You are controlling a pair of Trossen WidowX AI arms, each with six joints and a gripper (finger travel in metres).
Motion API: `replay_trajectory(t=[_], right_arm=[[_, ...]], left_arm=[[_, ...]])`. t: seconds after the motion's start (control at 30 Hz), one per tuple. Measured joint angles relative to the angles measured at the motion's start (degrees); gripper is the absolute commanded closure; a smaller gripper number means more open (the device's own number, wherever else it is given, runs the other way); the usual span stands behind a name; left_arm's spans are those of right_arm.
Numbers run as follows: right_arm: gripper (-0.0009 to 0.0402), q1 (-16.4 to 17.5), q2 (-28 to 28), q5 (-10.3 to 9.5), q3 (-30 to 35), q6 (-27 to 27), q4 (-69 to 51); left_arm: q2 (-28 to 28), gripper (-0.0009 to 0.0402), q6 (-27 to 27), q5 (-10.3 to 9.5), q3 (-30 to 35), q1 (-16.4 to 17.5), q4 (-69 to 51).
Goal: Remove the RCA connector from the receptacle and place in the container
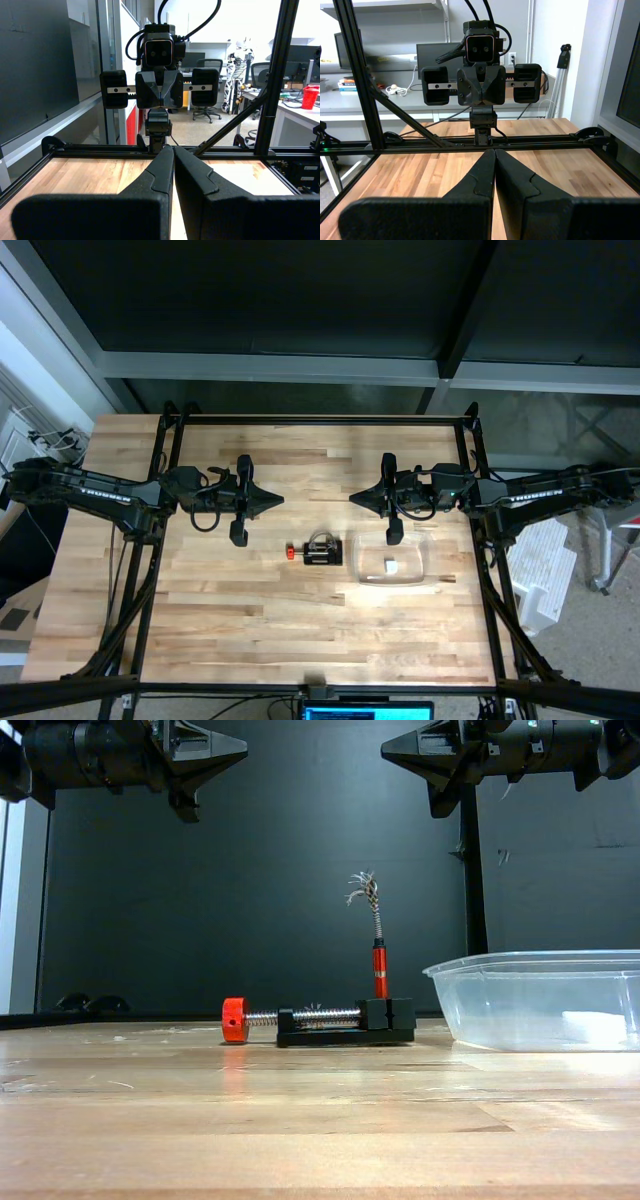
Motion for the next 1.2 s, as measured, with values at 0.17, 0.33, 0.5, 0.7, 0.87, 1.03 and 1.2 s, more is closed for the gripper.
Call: replay_trajectory(t=[0.17, 0.33, 0.5, 0.7, 0.87, 1.03, 1.2], right_arm=[[0.0393, 0.0, 0.0, 0.00, 0.0, 0.0, 0.0], [0.0393, 0.0, 0.0, 0.00, 0.0, 0.0, 0.0], [0.0393, 0.0, 0.0, 0.02, 0.0, 0.0, 0.0], [0.0393, 0.0, 0.0, 0.00, 0.0, 0.0, 0.0], [0.0393, 0.0, 0.0, 0.02, 0.0, 0.0, 0.0], [0.0393, 0.0, 0.0, 0.00, 0.0, 0.0, 0.0], [0.0393, 0.1, 0.0, -0.15, 0.0, 1.6, 0.0]], left_arm=[[0.0, 0.0393, 0.0, 0.02, 0.0, 0.0, 0.0], [0.0, 0.0393, 0.0, 0.02, 0.0, 0.0, 0.0], [0.0, 0.0393, 0.0, 0.00, 0.0, 0.0, 0.0], [0.0, 0.0393, 0.0, 0.02, 0.0, 0.0, 0.0], [0.0, 0.0393, 0.0, 0.02, 0.0, 0.0, 0.0], [0.0, 0.0393, 0.0, 0.00, 0.0, 0.0, 0.0], [0.0, 0.0393, 0.0, 0.00, 0.0, 0.0, 0.0]])
